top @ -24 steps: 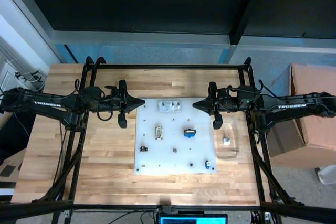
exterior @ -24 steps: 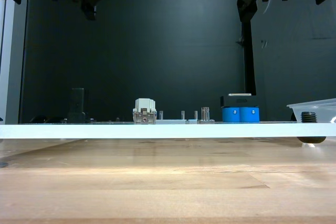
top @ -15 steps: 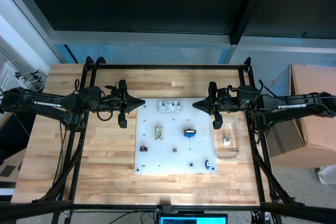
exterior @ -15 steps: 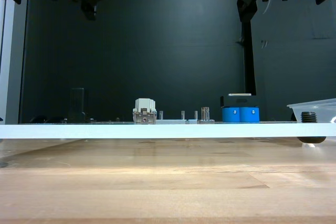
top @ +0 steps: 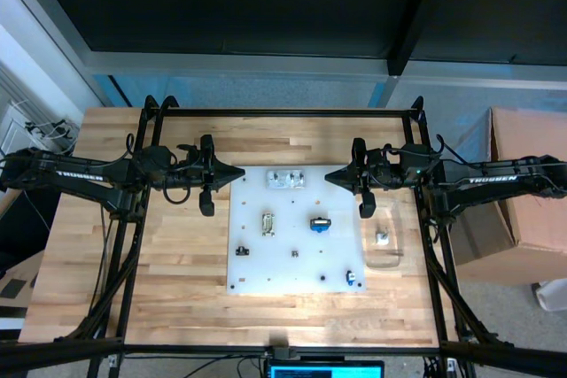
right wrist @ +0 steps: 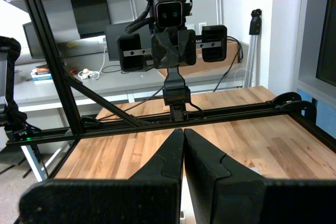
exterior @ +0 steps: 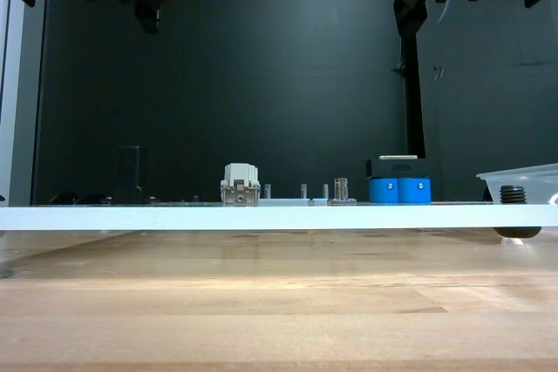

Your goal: Pick the RJ45 connector and install on the taskboard

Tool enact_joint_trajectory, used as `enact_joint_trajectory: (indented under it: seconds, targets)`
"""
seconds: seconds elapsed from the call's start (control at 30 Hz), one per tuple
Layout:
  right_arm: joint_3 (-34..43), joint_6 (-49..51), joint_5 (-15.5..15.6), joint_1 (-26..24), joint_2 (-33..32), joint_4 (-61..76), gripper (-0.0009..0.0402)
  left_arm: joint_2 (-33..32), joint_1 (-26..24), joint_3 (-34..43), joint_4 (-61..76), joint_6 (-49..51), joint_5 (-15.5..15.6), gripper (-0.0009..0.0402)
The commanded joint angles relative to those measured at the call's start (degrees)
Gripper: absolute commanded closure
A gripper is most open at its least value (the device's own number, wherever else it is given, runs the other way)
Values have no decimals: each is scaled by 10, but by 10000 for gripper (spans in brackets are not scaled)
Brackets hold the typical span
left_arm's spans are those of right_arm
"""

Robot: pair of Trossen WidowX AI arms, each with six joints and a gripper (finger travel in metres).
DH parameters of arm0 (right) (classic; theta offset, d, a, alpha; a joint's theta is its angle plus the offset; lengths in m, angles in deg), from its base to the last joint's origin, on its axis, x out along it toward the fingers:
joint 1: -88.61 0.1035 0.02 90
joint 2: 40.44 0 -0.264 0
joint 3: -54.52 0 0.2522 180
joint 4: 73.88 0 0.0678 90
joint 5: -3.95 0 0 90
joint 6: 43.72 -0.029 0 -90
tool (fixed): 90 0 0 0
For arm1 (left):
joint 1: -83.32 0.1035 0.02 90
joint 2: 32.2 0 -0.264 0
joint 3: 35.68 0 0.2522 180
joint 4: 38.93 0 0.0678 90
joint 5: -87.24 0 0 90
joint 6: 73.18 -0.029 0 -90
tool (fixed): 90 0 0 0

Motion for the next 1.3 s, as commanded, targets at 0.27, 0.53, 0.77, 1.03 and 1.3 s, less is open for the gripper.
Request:
enact_joint_trajectory:
  seconds: [0.27,0.53,0.77,1.03,1.3]
  targets:
    - [0,0,-1,0,0,-9,393,0,0,0,0,0,0,393]
    - [0,0,0,0,0,-8,393,0,0,0,0,0,0,393]
    - [12,-19,2,6,38,143,393,0,0,0,0,0,0,393]
    - [53,-16,4,27,118,418,393,0,0,0,0,0,0,393]
    - [125,-22,-17,55,132,679,394,0,0,0,0,0,0,393]
